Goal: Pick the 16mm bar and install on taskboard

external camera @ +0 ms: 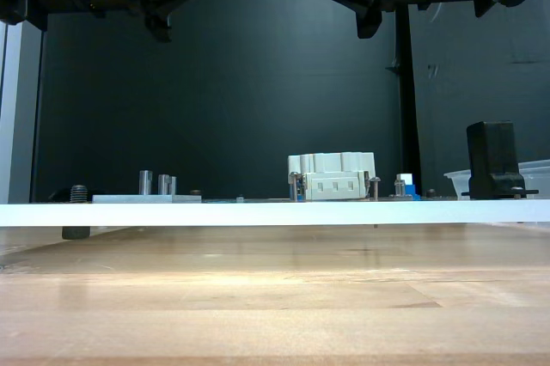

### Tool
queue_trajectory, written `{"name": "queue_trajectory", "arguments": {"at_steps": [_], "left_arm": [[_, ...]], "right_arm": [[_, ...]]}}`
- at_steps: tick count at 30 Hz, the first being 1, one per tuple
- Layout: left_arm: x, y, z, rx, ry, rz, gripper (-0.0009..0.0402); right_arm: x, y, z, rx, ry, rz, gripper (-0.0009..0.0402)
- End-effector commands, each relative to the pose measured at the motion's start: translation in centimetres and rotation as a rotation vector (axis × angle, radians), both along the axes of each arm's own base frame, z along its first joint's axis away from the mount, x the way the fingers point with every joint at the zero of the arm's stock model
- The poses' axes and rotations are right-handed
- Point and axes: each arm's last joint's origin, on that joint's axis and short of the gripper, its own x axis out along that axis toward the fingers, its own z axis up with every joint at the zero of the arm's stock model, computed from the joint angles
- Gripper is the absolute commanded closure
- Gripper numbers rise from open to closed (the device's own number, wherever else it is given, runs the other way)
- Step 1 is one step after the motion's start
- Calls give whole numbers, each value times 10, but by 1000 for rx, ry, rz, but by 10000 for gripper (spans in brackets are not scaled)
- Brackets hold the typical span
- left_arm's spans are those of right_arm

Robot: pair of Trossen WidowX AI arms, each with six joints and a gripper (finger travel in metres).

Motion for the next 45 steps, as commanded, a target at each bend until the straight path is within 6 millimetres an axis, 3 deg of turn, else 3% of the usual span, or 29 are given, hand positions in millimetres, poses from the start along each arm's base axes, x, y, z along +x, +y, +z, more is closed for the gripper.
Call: {"name": "queue_trajectory", "arguments": {"at_steps": [1,16,45], "left_arm": [[0,0,0,0,0,0,393],[0,0,0,0,0,0,393],[0,0,0,0,0,0,393]], "right_arm": [[0,1,1,-6,-9,21,394],[-4,2,-14,10,-17,31,394],[-1,6,-5,25,-6,28,393]]}}
